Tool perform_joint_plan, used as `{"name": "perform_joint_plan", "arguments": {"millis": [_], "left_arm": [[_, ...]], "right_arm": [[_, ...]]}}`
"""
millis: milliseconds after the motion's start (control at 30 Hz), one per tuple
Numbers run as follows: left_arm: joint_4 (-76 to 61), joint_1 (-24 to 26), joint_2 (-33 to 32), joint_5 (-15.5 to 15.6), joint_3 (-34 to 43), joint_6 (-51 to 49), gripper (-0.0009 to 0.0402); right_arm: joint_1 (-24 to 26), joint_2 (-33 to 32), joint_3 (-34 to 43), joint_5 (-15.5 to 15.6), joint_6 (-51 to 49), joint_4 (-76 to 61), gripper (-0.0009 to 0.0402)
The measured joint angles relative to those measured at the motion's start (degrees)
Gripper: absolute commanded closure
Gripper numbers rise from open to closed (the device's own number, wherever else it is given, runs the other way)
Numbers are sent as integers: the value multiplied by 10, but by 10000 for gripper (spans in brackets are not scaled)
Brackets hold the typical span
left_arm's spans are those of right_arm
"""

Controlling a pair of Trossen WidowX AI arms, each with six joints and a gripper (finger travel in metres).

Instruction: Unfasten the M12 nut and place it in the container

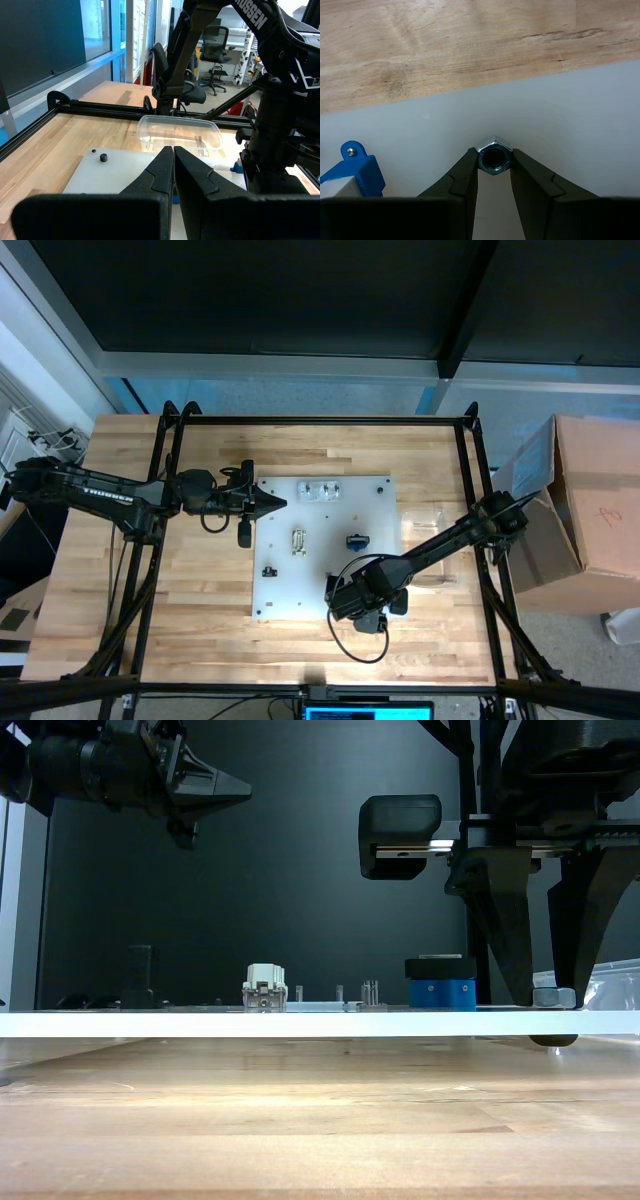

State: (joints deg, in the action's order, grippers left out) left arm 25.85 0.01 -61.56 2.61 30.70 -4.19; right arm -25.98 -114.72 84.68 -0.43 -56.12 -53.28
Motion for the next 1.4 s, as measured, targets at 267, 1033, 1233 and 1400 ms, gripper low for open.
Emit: {"name": "perform_joint_plan", "arguments": {"millis": [267,1033,1233,1400], "left_arm": [[0,0,0,0,0,0,393],[0,0,0,0,0,0,393],[0,0,0,0,0,0,393],[0,0,0,0,0,0,393]], "right_arm": [[0,0,0,0,0,0,297],[-2,49,-2,0,217,-33,237],[8,75,2,13,607,-34,296],[20,83,2,99,786,-33,383]]}}
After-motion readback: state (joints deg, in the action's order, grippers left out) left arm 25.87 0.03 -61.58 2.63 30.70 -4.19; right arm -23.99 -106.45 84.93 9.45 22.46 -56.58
